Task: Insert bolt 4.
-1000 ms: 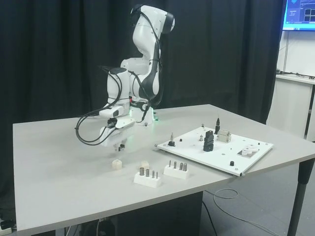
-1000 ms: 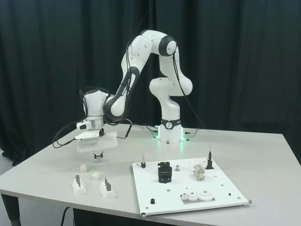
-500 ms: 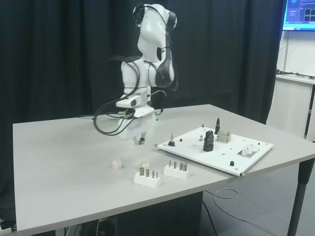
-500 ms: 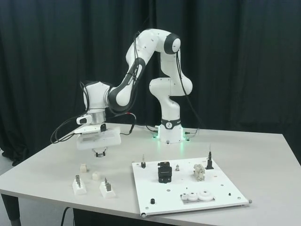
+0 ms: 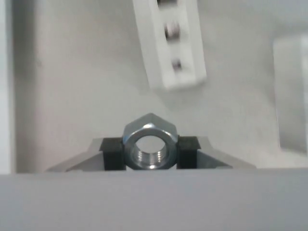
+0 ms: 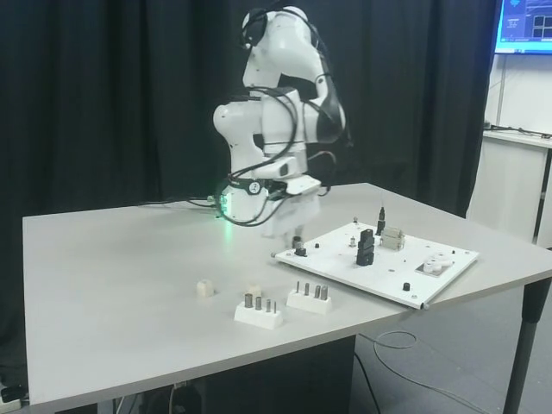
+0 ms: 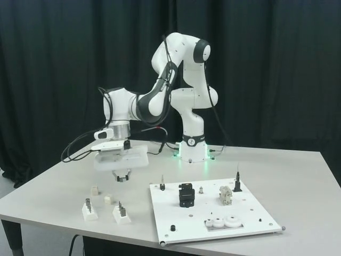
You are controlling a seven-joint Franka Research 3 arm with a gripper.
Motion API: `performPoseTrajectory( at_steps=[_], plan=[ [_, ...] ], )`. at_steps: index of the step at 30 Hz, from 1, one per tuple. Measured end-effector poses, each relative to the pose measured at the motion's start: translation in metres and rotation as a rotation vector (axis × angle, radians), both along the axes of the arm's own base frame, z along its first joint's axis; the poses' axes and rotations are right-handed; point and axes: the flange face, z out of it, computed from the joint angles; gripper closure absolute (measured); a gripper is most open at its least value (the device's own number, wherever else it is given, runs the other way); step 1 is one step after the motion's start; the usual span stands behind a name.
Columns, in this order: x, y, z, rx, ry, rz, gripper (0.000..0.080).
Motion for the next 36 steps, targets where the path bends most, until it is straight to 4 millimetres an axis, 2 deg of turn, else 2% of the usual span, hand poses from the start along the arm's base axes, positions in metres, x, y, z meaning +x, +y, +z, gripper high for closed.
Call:
performPoseTrajectory(
  at_steps=[17,28,36],
  plan=[
    [0.067,0.082,0.01,0.005,0.005,0.021,0.0577],
    [0.104,0.136,0.015,-0.028,0.012,0.135,0.0577],
    [0.124,0.17,0.011,-0.085,0.014,0.232,0.0577]
  ],
)
